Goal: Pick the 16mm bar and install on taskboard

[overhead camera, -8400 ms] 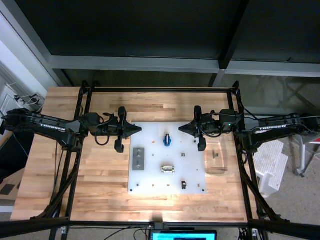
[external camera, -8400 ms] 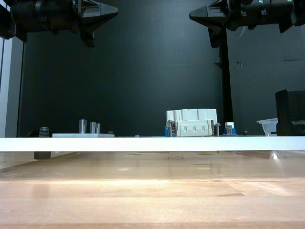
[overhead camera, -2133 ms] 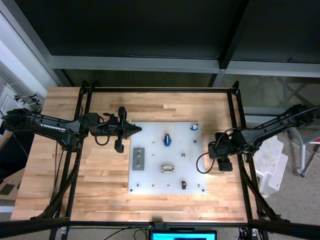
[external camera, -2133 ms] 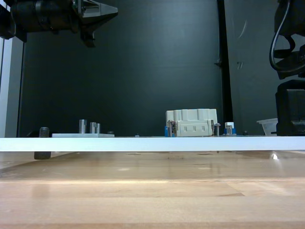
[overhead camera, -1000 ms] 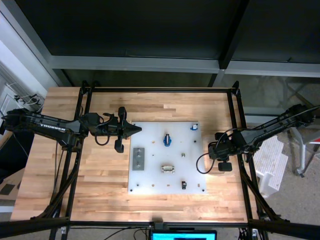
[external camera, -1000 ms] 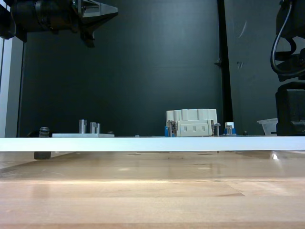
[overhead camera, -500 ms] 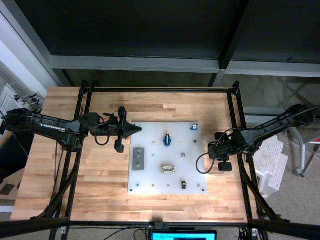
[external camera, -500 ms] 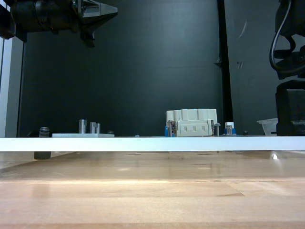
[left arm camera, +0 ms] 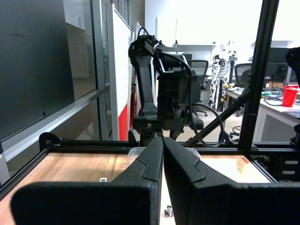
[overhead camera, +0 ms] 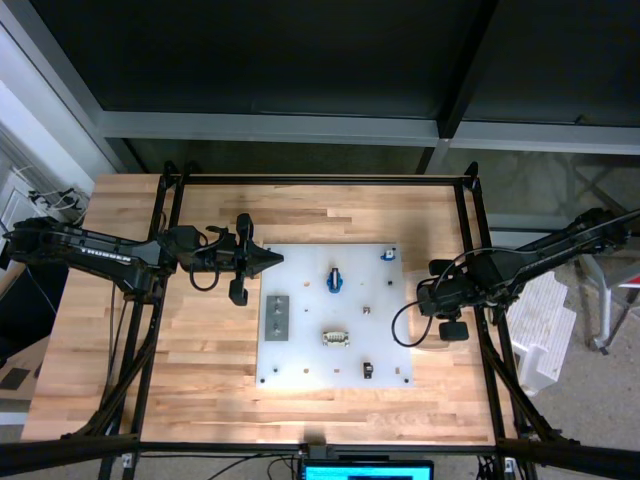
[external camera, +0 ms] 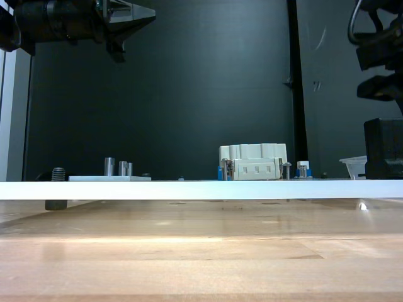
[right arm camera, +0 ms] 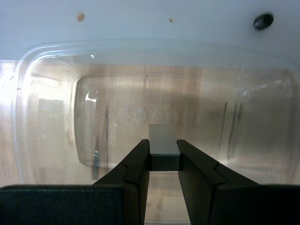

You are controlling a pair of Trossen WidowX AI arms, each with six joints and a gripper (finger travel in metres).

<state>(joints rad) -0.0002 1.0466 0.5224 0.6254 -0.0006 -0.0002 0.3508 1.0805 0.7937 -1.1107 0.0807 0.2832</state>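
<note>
Now 1 of 2 steps looks done, as I judge it: my right tool (right arm camera: 164,151) is clenched on the bar (right arm camera: 164,139), held between its fingers above the clear tray (right arm camera: 44,93), beside the board (overhead camera: 300,365). Carrying and seating are left. My left tool (left arm camera: 162,140), fingers pressed together and empty, hovers over the board's left edge.

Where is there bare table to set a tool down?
The left gripper, shut, hangs at the board's far-left corner; bare wood lies nearer, left of the board. Crowded right: right gripper holds the bar over the tray.
</note>
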